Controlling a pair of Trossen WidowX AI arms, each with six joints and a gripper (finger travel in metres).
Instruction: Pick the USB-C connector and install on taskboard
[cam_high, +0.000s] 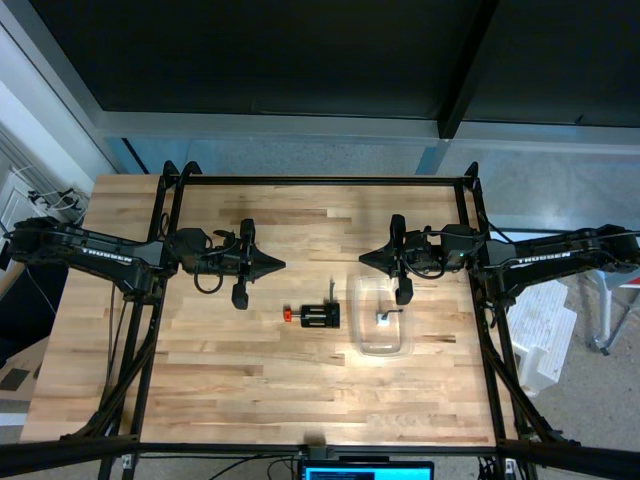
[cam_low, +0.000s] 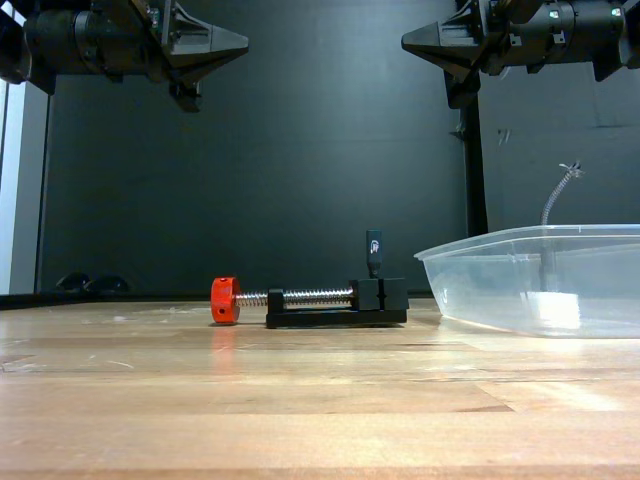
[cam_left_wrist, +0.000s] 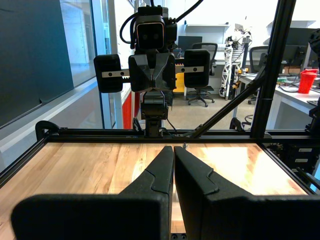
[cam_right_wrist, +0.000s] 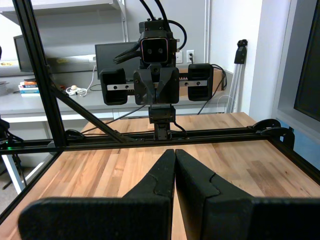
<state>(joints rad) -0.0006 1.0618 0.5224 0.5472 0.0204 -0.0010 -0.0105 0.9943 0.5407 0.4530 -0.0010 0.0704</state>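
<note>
Left gripper (cam_high: 279, 265) is up high over the left half of the table (cam_high: 200, 350), fingers pressed together into one point, nothing in them. From its own camera (cam_left_wrist: 173, 149) I see the two black fingers meeting edge to edge. Right gripper (cam_high: 362, 258) is at the same height across from it, nose to nose with a clear gap between them, and its fingers are also closed on nothing (cam_right_wrist: 174, 151). From table level both hang well above the wood, left (cam_low: 244, 42), right (cam_low: 405, 42).

Below that gap and nearer to me, the taskboard (cam_high: 322, 317) lies flat on the table, its orange-red tip (cam_low: 225, 300) pointing left and its stalk (cam_low: 373, 251) standing upright. Just right of it, under the right gripper, is the clear tray (cam_low: 480, 285). Inside I can make out a white square bit (cam_high: 382, 321), and the USB-C connector (cam_high: 395, 313) is a tiny dark piece right beside it. I can't tell if they touch.
</note>
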